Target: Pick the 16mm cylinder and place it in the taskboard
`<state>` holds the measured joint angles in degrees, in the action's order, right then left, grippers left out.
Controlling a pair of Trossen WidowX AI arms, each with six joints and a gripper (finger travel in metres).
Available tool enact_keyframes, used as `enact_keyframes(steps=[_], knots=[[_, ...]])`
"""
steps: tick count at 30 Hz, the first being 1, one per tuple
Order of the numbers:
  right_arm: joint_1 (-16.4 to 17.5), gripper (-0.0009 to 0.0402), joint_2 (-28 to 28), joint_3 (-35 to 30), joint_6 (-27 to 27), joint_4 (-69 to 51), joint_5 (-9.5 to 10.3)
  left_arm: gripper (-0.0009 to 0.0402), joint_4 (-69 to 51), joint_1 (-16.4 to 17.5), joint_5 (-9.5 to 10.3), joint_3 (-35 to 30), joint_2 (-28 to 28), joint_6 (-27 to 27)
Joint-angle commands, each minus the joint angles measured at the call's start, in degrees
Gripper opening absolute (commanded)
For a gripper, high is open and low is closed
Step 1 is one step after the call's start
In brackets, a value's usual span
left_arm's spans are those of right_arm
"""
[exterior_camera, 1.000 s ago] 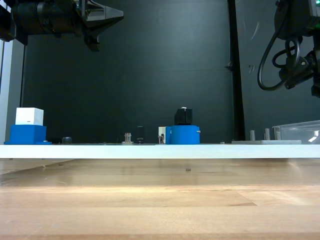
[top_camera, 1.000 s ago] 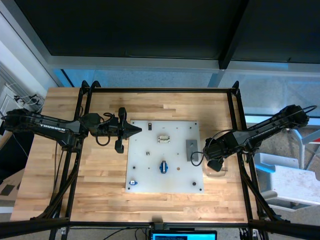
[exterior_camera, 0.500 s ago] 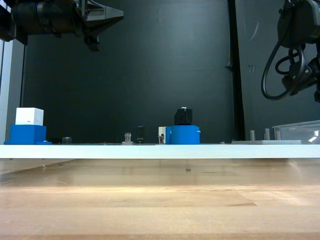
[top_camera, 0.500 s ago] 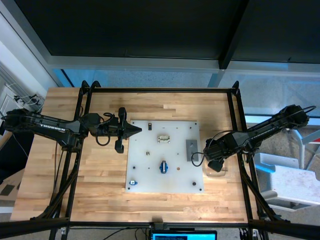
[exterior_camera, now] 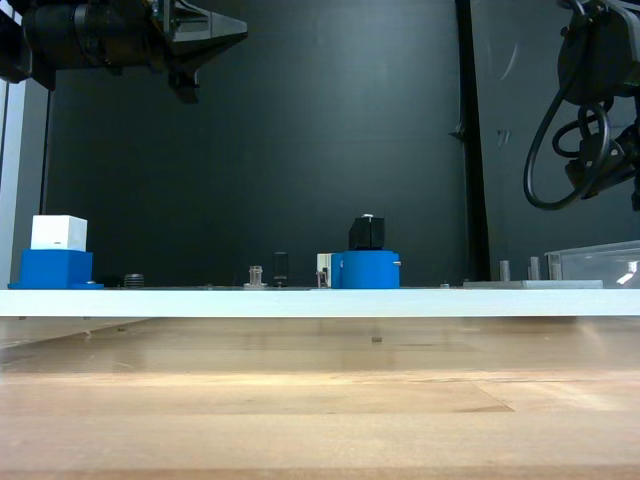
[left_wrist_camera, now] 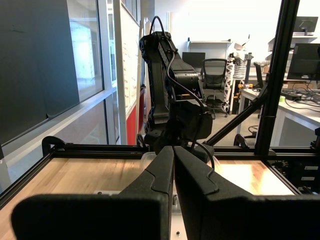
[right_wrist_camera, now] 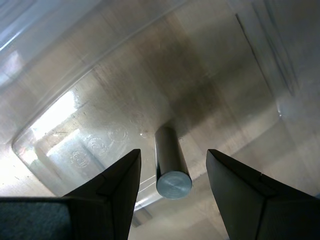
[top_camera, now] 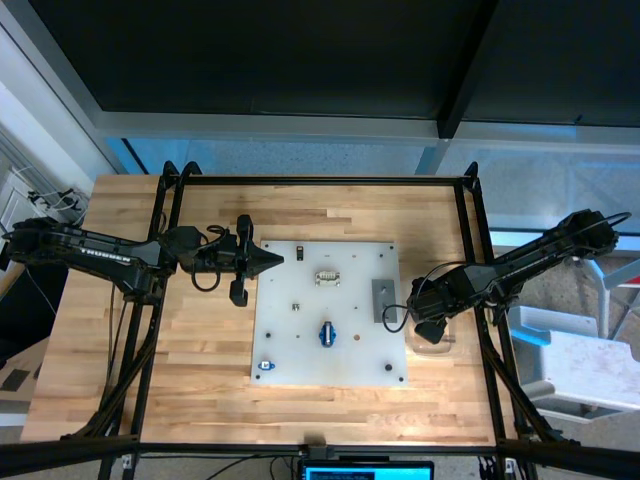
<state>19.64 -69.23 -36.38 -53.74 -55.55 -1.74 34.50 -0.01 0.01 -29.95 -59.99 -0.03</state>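
High view: left gripper point(top_camera: 272, 258) unmoved at the taskboard's point(top_camera: 350, 300) left edge; right gripper point(top_camera: 430, 332) over the clear tray point(top_camera: 443, 350). Low view: right arm point(exterior_camera: 600, 60) shifted slightly right. Wrist views: left fingers pressed together; right fingers spread astride the cylinder point(right_wrist_camera: 170, 165) lying in the clear tray.
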Motion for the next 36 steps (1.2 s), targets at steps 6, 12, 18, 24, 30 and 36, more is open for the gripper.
enact_keyframes(steps=[6, 12, 18, 24, 30, 36], knots=[[0.0, 0.0180, 0.0, 0.0, 0.0, 0.5, -0.20, 0.0000, 0.0, 0.0, 0.00, 0.0, 0.0, 0.0], [0.0, 0.0149, 0.0, 0.0, -0.1, 0.9, -0.17, 0.0000, 0.0, 0.0, 0.00, 0.0, 0.0, 0.0], [0.0, 0.0107, 0.0, 0.0, -0.1, 1.0, -0.17, 0.0000, 0.0, 0.0, 0.00, 0.0, 0.0, 0.0], [0.0, 0.0073, 0.0, 0.0, 0.0, 1.0, -0.15, 0.0000, 0.0, 0.0, 0.00, 0.0, 0.0, 0.0], [0.0, 0.0049, 0.0, 0.0, 0.0, 1.0, -0.15, 0.0000, 0.0, 0.0, 0.00, 0.0, 0.0, 0.0], [0.0, 0.0031, 0.0, 0.0, 0.0, 1.0, -0.15, 0.0000, 0.0, 0.0, 0.00, 0.0, 0.0, 0.0]])
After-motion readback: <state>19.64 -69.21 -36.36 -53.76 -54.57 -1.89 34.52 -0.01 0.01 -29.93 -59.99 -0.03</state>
